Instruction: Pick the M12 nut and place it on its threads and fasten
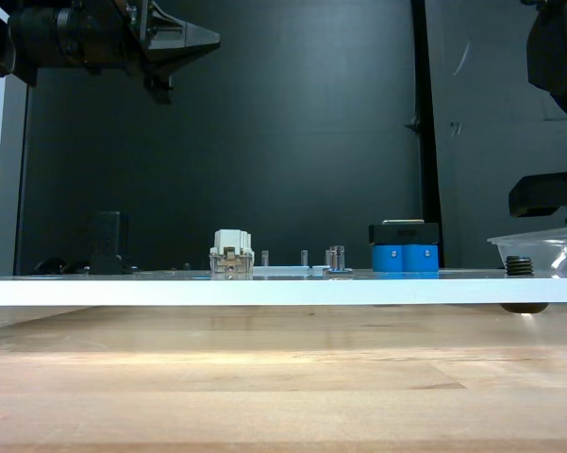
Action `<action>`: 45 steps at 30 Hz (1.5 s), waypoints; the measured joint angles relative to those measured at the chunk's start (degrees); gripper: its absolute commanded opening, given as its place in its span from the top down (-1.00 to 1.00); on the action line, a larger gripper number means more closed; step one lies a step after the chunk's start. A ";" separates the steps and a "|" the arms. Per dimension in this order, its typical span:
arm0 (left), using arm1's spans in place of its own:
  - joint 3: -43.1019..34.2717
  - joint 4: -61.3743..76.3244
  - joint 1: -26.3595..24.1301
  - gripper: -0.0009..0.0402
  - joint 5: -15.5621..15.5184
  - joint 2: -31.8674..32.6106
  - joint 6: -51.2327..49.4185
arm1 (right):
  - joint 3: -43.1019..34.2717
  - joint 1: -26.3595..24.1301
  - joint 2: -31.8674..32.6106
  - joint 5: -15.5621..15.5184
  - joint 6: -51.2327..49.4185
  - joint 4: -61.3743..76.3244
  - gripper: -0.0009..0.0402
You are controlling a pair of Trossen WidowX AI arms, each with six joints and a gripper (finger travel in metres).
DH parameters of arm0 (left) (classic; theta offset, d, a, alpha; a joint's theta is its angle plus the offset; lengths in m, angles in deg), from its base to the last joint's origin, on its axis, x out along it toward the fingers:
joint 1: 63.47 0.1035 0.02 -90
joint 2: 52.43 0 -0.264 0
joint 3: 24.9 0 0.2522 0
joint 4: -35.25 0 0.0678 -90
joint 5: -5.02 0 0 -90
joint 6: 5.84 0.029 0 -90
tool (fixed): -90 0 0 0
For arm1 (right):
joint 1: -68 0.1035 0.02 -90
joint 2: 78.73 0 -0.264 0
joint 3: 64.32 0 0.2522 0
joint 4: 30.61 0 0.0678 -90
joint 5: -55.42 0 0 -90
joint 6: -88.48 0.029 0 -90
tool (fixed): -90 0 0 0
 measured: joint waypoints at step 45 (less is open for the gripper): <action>0.00 0.02 0.00 0.96 0.00 0.00 -0.02 | -10.43 -1.88 -7.32 0.02 63.82 16.22 0.92</action>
